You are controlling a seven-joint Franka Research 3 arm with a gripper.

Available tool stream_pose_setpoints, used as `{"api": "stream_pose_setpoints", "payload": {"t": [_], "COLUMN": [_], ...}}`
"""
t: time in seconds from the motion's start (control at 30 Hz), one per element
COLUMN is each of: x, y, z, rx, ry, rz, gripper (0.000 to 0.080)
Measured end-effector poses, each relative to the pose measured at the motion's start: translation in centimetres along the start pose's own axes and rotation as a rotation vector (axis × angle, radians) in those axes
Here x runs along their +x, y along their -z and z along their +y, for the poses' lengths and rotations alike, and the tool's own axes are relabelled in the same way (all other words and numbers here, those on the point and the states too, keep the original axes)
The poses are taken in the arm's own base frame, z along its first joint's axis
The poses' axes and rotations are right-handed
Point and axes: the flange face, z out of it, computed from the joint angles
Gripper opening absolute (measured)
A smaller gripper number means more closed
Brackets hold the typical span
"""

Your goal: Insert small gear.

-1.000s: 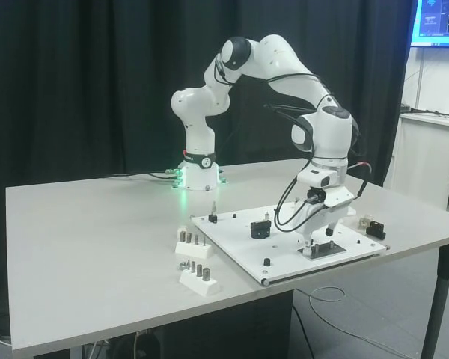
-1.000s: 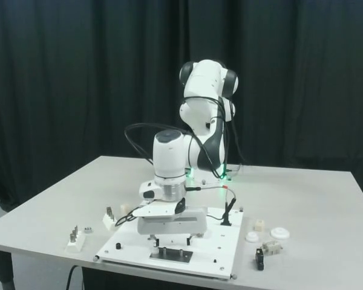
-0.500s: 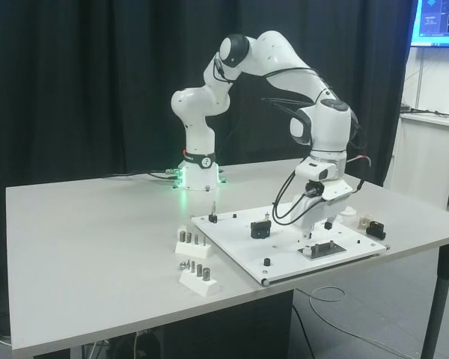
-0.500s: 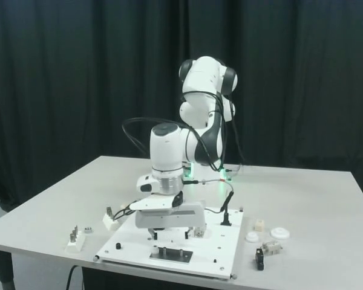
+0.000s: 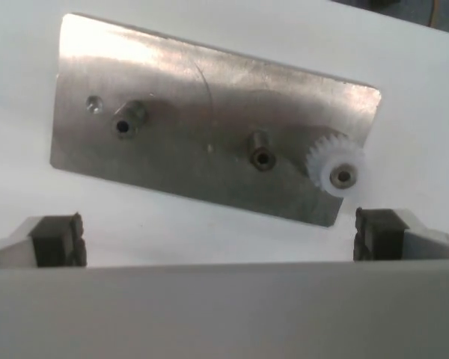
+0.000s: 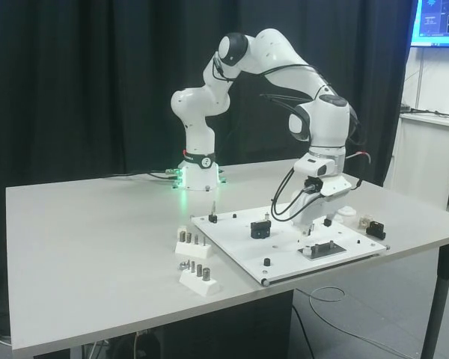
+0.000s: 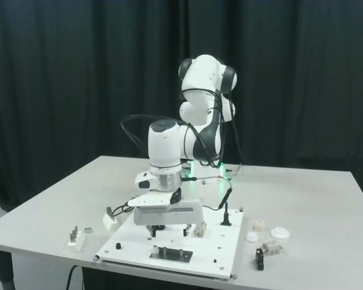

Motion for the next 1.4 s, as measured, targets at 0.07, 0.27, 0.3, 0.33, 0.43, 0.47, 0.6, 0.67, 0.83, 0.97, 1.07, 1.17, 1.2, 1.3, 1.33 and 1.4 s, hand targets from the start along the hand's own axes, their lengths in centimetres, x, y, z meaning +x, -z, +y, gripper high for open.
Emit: {"api": "stream_pose_setpoints", "payload": {"t": [0.07, 0.27, 0.3, 0.33, 0.43, 0.47, 0.6, 0.67, 0.83, 0.97, 1.07, 1.17, 1.2, 1.3, 1.33, 1.4], "x": [0.03, 0.16, 0.18, 0.2, 0.25, 0.25, 0.27, 0.28, 0.3, 0.31, 0.31, 0.32, 0.32, 0.33, 0.33, 0.33], "y": [0.01, 0.07, 0.08, 0.1, 0.14, 0.16, 0.21, 0.24, 0.31, 0.35, 0.39, 0.41, 0.41, 0.43, 0.43, 0.44], "z": [0.05, 0.25, 0.28, 0.31, 0.37, 0.39, 0.39, 0.38, 0.35, 0.32, 0.3, 0.28, 0.28, 0.28, 0.27, 0.27], "rx": [0.0, 0.0, 0.0, 0.0, -0.001, -0.001, 0.0, 0.0, 0.001, 0.002, 0.002, 0.002, 0.002, 0.003, 0.003, 0.003], "ry": [-0.001, -0.004, -0.005, -0.006, -0.007, -0.008, -0.009, -0.011, -0.014, -0.016, -0.023, -0.034, -0.037, -0.046, -0.047, -0.048], "rz": [0.0, 0.001, 0.001, 0.002, 0.003, 0.003, 0.004, 0.004, 0.005, 0.006, 0.007, 0.007, 0.007, 0.007, 0.007, 0.008], "gripper": [0.08, 0.0675, 0.0675, 0.0675, 0.0488, 0.0488, 0.0488, 0.03, 0.0142, 0.0031, 0.0031, 0.0031, 0.0005, 0.0005, 0.0005, 0.012]}}
